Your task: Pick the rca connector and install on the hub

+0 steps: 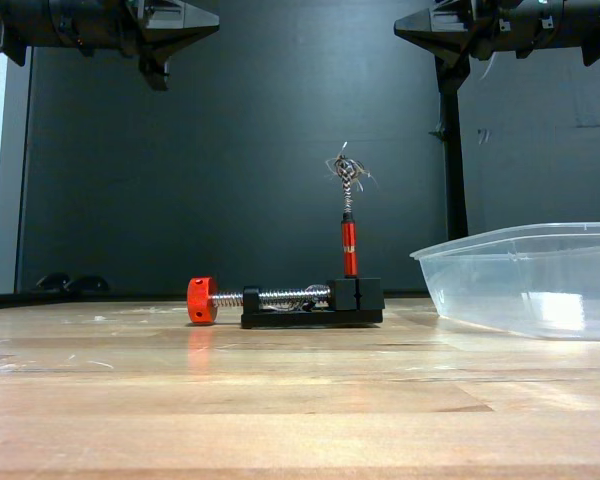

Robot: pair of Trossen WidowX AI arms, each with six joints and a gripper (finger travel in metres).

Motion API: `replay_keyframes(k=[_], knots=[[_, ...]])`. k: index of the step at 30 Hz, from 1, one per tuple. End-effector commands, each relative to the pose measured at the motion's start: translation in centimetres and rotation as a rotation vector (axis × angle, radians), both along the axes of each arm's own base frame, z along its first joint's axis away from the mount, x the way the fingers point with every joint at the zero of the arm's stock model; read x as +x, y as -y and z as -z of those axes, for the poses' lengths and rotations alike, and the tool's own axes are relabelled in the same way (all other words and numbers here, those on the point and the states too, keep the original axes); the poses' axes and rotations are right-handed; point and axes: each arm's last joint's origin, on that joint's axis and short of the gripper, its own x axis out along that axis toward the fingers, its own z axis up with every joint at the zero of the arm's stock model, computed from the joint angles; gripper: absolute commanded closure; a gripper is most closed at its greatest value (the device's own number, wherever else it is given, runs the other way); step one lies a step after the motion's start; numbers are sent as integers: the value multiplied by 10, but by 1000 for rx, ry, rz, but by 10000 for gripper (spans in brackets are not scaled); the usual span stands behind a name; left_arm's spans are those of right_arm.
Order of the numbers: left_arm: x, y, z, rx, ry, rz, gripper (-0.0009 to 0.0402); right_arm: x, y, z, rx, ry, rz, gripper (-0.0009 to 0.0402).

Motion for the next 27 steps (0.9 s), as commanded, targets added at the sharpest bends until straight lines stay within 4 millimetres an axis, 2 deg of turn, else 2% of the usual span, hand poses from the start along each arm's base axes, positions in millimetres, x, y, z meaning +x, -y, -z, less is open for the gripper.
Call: replay_keyframes(k=[1,27], knots=[[0,0,0,0,0,0,392,0,0,-1,0,2,0,393],[0,0,0,0,0,0,392,0,0,3,0,-33,0,393]])
